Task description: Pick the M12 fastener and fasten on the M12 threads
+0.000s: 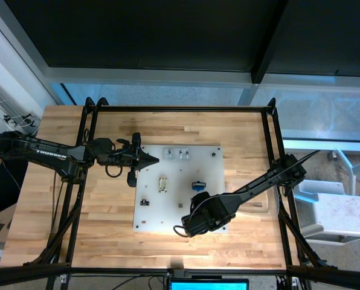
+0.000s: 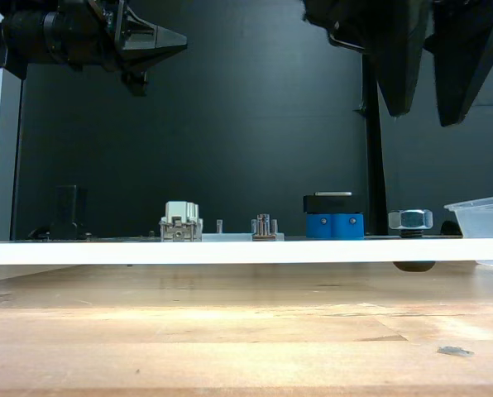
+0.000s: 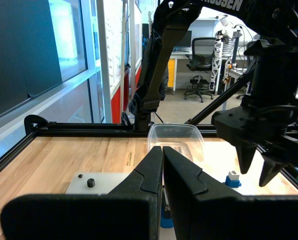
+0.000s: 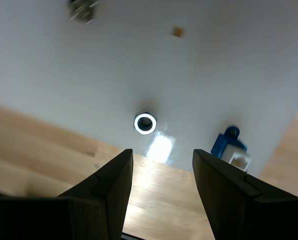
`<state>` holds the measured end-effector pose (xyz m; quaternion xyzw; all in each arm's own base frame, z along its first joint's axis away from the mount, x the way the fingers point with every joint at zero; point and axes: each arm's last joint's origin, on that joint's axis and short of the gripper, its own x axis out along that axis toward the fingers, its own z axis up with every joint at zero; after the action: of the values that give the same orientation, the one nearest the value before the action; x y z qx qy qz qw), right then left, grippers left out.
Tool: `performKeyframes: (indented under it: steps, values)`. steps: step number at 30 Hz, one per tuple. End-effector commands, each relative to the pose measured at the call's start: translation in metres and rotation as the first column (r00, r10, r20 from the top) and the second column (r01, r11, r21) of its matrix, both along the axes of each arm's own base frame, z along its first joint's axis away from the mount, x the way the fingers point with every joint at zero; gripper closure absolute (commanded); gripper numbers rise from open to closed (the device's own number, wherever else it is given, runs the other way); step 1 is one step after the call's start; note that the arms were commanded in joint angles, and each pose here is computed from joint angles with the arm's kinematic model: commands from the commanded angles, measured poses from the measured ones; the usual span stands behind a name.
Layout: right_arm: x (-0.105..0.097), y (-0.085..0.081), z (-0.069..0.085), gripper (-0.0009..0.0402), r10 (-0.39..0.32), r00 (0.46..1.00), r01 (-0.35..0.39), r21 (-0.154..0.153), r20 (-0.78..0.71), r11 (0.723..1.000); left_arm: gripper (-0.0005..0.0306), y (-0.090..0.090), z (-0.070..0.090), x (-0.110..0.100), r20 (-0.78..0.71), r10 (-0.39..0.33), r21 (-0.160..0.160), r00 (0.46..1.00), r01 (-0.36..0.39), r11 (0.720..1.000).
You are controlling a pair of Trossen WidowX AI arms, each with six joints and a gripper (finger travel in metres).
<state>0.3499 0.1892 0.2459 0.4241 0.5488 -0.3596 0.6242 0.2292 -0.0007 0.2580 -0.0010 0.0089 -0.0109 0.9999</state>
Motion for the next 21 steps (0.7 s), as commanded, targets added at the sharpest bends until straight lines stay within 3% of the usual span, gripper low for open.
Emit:
performKeyframes:
  steps: [1, 3, 5, 9, 15, 21]
  values:
    - [0.0011, 0.0013, -0.0001, 0.0229, 0.203, 0.979, -0.203, -0.025, 0.015, 0.979, 0.03, 0.0001, 0.0, 0.0, 0.0, 0.0, 0.0, 1.0, 0.0, 1.0]
    - [0.0012, 0.0013, -0.0001, 0.0228, 0.334, 0.942, -0.333, -0.046, 0.013, 0.942, 0.03, 0.0, 0.0, 0.0, 0.0, 0.0, 0.0, 1.0, 0.0, 1.0]
    - [0.0012, 0.0013, -0.0001, 0.0229, 0.457, 0.889, -0.456, -0.066, 0.008, 0.888, 0.03, 0.0001, 0.0, 0.0, 0.0, 0.0, 0.0, 1.0, 0.0, 1.0]
    - [0.0028, 0.0035, -0.0023, 0.0229, 0.658, 0.753, -0.654, -0.105, 0.001, 0.749, 0.03, 0.0001, 0.0, 0.0, 0.0, 0.0, 0.0, 1.0, 0.0, 1.0]
    - [0.0061, 0.0054, -0.0082, 0.0229, 0.744, 0.668, -0.739, -0.126, -0.008, 0.662, 0.03, 0.0001, 0.0, 0.0, 0.0, 0.0, 0.0, 1.0, 0.0, 1.0]
    - [0.0072, 0.0058, -0.0096, 0.0229, 0.852, 0.522, -0.845, -0.151, -0.026, 0.513, 0.03, 0.0, 0.0, 0.0, 0.0, 0.0, 0.0, 1.0, 0.0, 1.0]
